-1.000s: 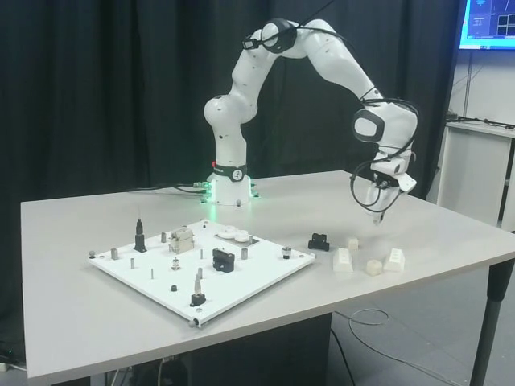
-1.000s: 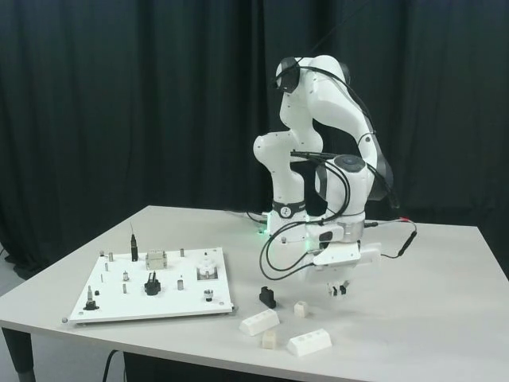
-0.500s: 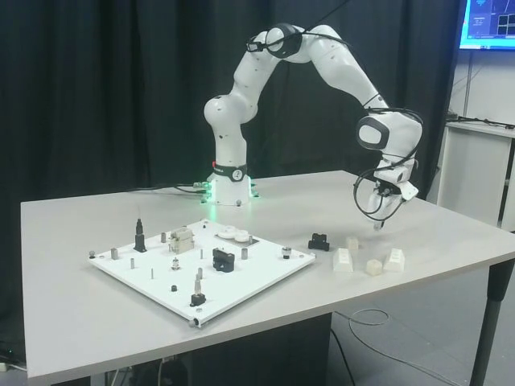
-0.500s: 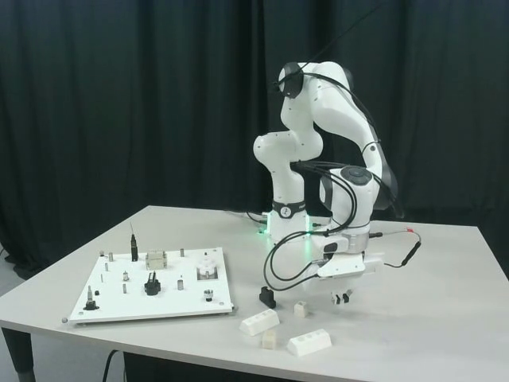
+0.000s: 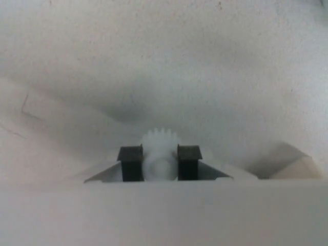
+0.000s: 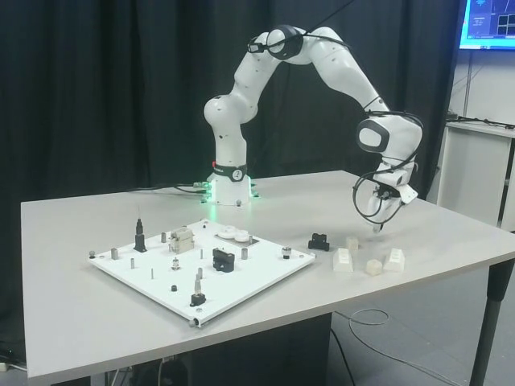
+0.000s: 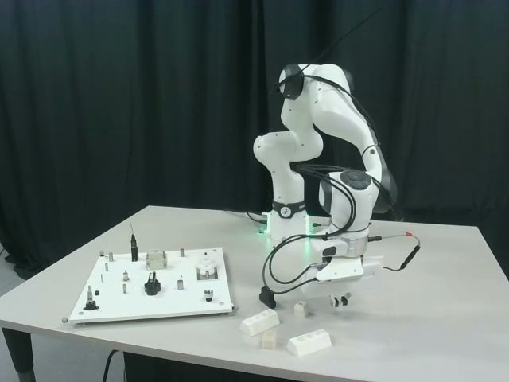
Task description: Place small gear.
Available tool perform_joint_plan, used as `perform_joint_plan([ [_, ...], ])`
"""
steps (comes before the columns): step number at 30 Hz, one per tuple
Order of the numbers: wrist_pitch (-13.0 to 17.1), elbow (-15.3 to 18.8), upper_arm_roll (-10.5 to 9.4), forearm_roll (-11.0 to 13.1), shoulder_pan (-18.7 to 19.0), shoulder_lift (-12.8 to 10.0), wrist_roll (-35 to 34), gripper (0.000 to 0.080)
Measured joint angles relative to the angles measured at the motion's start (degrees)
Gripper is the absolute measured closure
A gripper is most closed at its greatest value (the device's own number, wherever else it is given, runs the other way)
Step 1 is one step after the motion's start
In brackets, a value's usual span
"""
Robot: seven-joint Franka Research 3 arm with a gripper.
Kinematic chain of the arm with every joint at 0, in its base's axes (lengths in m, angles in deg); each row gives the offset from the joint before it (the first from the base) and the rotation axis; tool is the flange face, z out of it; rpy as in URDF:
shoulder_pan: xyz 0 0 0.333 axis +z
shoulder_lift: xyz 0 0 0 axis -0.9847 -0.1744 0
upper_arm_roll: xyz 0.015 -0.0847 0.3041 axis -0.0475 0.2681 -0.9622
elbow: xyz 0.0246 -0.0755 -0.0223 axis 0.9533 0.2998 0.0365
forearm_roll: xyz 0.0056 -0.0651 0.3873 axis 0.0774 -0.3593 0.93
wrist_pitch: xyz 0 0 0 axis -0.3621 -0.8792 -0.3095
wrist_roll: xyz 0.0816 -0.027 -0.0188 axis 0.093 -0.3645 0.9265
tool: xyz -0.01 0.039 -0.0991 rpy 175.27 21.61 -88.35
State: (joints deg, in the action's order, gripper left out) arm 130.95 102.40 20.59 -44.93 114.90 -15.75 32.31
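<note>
**Gear in the fingers, arm low over the table**

Compared with one second ago, the gripper point(image 6: 377, 228) is lower and nearer to the table point(image 6: 451, 221), at the right side of both room views. It stands near the white blocks point(image 6: 368, 259) and well apart from the white board point(image 6: 265, 261), which lies at the lower left of the frame.

In the wrist view the two black fingers point(image 5: 131, 162) are close together, and the small gear point(image 5: 160, 154) is clamped between them, with its teeth showing above them.

I judge these risks:
- The grip is only on a small part of the gear, so a quick move can make it slip or turn.
- The gear is tiny, so a tilted hold can make it miss its place on the board.
- The hanging cable point(image 7: 278, 270) passes near the black part point(image 7: 267, 298) and can catch it.
</note>
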Motion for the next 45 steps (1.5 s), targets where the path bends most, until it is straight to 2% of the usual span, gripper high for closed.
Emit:
perform_joint_plan([
  [35,0.2,-1.3,-0.03,0.0,-0.1,-1.9,-0.5,0.0665],
  [36,0.2,-1.3,-0.04,0.0,-0.1,-1.9,-0.5,0.0469],
  [37,0.2,-1.3,-0.04,0.0,-0.1,-2.0,-0.5,0.0469],
  [38,0.2,-1.3,-0.05,0.0,-0.1,-2.0,-0.5,0.0151],
  [42,0.2,-1.4,-0.07,0.0,-0.1,-2.0,-0.5,0.0151],
  [43,0.2,-1.4,-0.07,0.0,-0.1,-2.0,-0.5,0.0034],
  [45,0.2,-1.5,-0.07,0.0,-0.1,-2.0,-0.5,0.0034],
])
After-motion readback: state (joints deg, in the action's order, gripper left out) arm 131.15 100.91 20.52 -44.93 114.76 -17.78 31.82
